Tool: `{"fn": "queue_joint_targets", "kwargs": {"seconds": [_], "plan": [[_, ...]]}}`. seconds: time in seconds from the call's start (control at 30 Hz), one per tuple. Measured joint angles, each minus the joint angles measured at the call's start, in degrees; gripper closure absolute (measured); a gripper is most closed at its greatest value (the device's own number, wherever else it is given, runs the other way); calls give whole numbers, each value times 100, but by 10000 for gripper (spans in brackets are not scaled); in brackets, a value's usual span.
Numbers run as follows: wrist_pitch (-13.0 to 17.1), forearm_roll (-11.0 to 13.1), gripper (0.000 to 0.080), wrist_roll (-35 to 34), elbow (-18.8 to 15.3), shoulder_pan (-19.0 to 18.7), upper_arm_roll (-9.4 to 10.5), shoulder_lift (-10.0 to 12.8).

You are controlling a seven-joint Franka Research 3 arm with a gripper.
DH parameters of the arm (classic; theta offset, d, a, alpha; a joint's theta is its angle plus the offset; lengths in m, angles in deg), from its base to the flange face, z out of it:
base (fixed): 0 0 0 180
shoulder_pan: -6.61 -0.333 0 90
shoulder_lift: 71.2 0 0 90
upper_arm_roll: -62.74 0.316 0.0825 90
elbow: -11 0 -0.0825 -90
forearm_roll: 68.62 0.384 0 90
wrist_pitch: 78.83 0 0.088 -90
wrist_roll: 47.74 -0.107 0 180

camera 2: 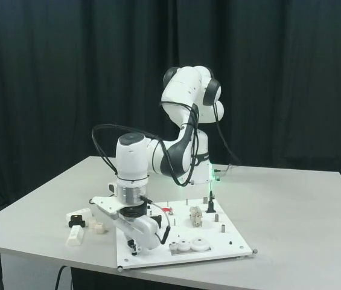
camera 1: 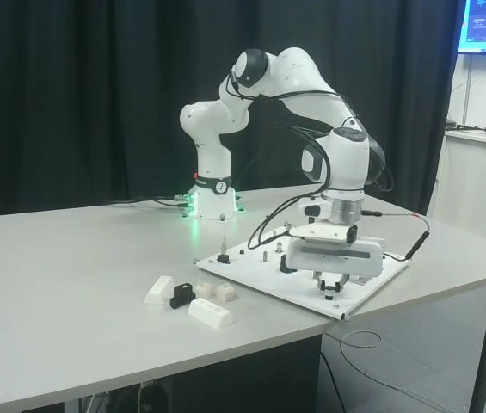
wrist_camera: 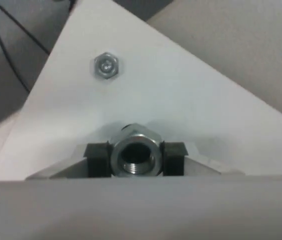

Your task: Remove bolt 4.

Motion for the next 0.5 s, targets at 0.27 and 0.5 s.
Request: {"fn": "queue_joint_targets", "kwargs": {"seconds": [0.27, 0.5], "plan": [[0, 0, 580, 894, -1, 0, 0, -2], [-1, 0, 580, 1769, -1, 1, 1, -3]]}}
